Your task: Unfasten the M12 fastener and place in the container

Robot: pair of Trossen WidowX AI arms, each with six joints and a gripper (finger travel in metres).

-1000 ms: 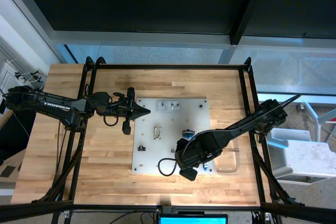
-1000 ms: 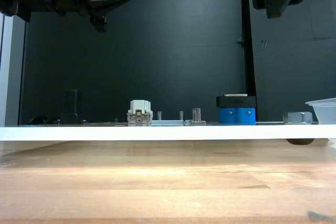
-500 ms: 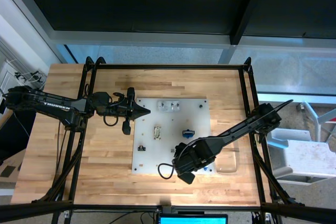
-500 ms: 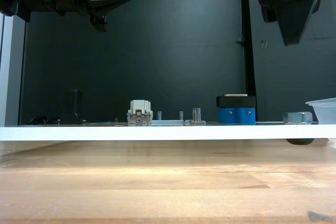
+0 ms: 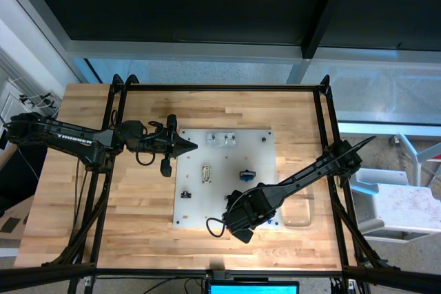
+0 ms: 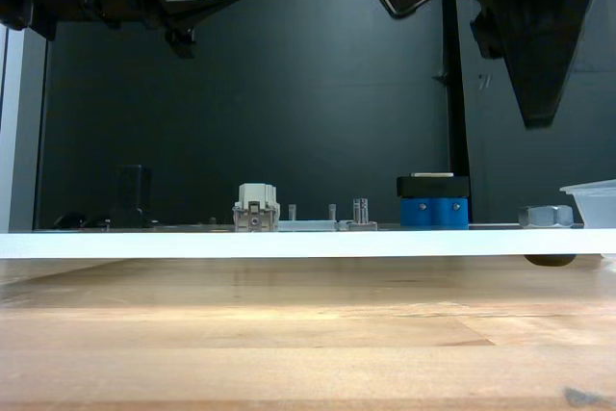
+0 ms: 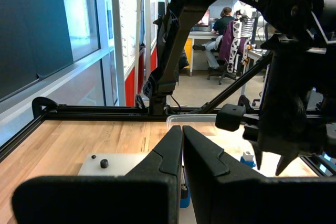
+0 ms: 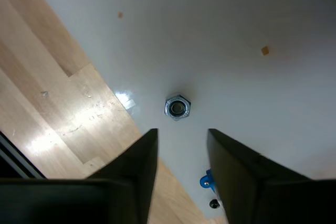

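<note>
The M12 fastener [image 8: 177, 107], a small silver hex nut with a dark core in its bore, sits low on its stud on the white board [image 8: 252, 19]. In the low view the nut [image 6: 545, 216] stands on the board just in front of the container [image 6: 591, 201]. From above, the clear container [image 5: 304, 212] lies off the board's near right edge. My right gripper [image 8: 182, 132] hangs open above the nut, pointing down at it without touching. My left gripper [image 7: 182, 135] is shut on nothing, parked high over the board's left edge.
A blue block with a dark top [image 5: 247, 175] and a grey connector [image 5: 205, 173] stand mid-board. A small black post [image 7: 104, 163] stands on a far corner of the board. A black frame [image 5: 324, 111] rings the wooden table.
My right arm has swung toward the near edge and come lower over the board's near right part. Its fingers now reach further down in the low view. The left arm has not moved.
</note>
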